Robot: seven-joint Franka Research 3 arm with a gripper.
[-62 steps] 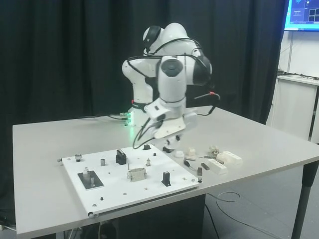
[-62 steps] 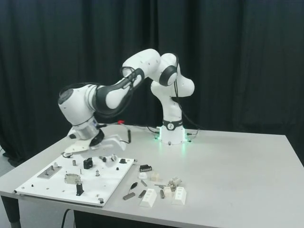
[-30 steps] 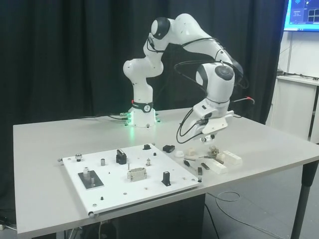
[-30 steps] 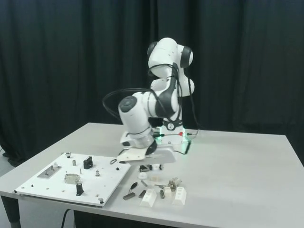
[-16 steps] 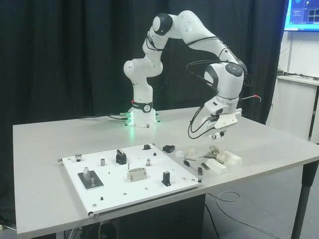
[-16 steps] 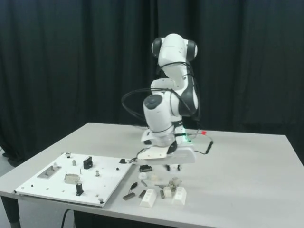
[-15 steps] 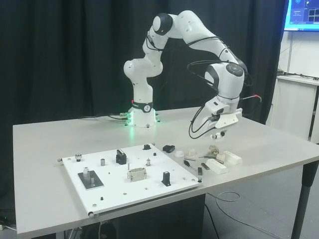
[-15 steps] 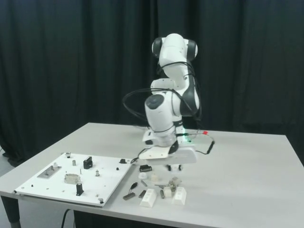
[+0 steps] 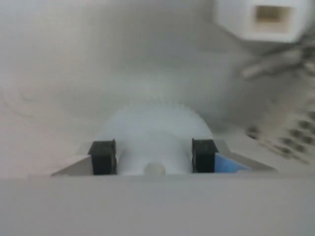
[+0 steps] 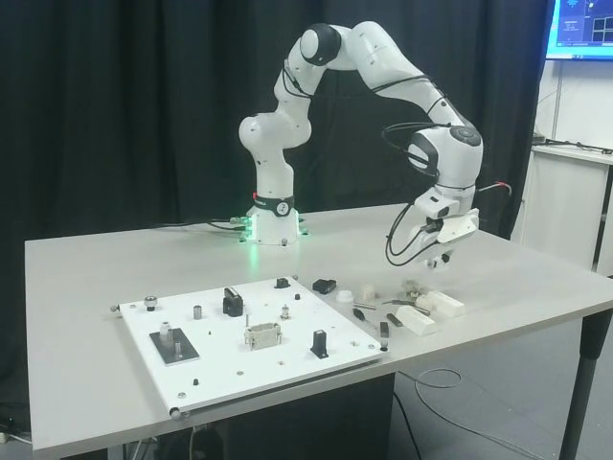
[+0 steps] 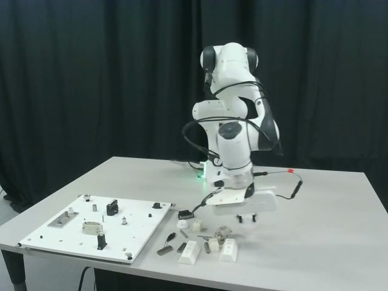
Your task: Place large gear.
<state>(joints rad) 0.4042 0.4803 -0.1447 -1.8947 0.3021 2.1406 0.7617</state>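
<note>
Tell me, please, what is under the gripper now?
In the wrist view the large gear sits between the gripper's fingers, over bare grey table. The table directly under the gear is hidden by the gear.

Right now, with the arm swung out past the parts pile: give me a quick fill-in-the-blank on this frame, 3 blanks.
1. In the wrist view, the gripper is shut on a white toothed ____.
2. In the room views, the gripper hangs in the air above the grey ____.
3. The white assembly board lies on the table near its front edge, and the light at the arm's base glows ____.

Missing words: gear; table; green
</note>
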